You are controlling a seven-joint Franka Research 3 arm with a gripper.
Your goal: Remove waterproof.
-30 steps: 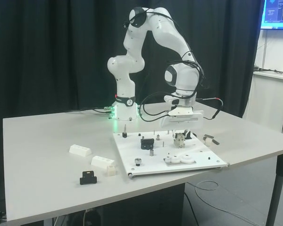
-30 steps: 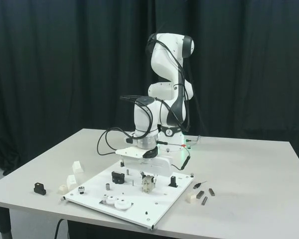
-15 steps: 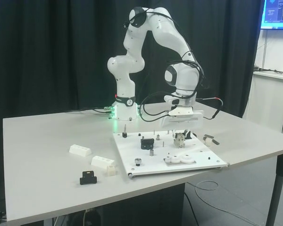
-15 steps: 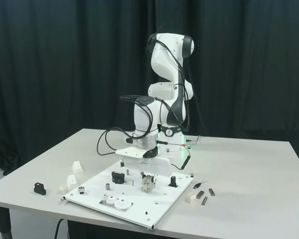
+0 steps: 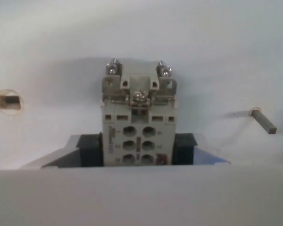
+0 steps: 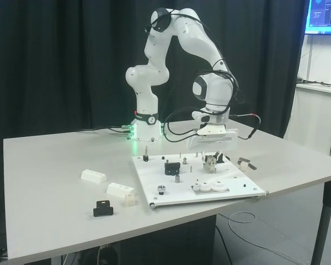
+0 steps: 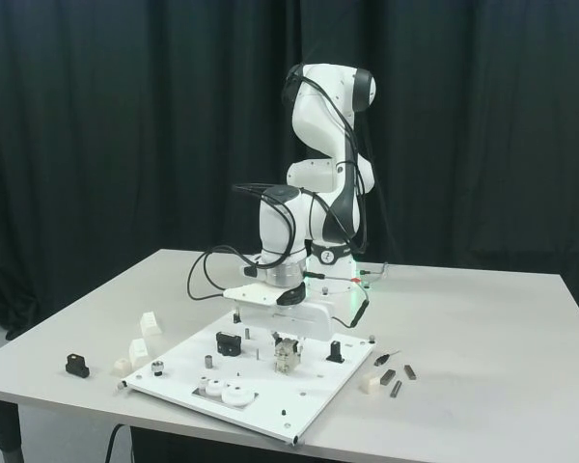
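Tool [image 6: 212, 149] poised directly above upright waterproof connector [image 5: 137, 126] near white board's [image 6: 231, 190] far edge; finger state impossible to tell.

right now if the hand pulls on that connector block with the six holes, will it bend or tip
The connector block looks like rigid moulded plastic, so probably no bending. It seems clamped by two screws onto the white board, so it likely resists tipping. Its flat sides should grip well.
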